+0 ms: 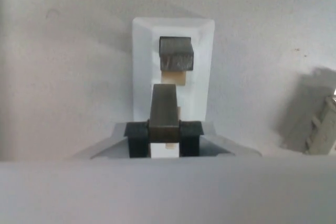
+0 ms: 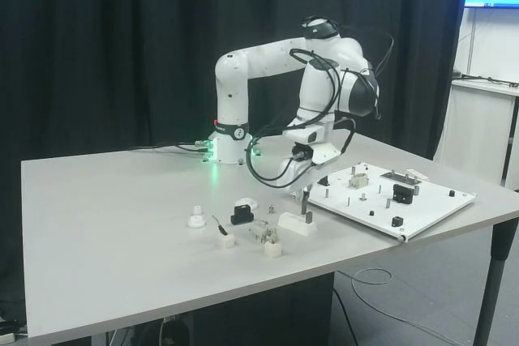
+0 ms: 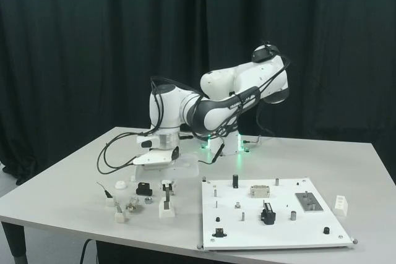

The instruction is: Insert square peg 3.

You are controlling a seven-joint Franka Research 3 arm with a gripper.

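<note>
black curtains close off the room behind a grey table (image 2: pixel 105 208), where the white arm (image 2: pixel 268 58) reaches down over a scatter of small parts just beside the white assembly board (image 2: pixel 430 208).

square peg 3 (image 1: pixel 164 106) stands upright in a white holder block (image 1: pixel 142 77) on the table, in front of the board; the same peg (image 3: pixel 167 198) shows in the second room view under the wrist, and in the first room view (image 2: pixel 305 207) too. a second short dark peg (image 1: pixel 176 55) sits in the holder just beyond it.

it looks like a small, stiff, light bar with flat smooth faces, so it will not flex but could slip or twist if pinched off-centre. the best hold is across two opposite flat faces near the top, leaving the lower end free for the hole.

the gripper (image 1: pixel 164 137) is low over the holder, and the black fingertips (image 1: pixel 135 137) sit on either side of the peg, close against its flanks. they appear to be pinching it, or at the point of contact; i cannot tell how firmly. the peg's base is not yet lifted out of the holder.
</note>
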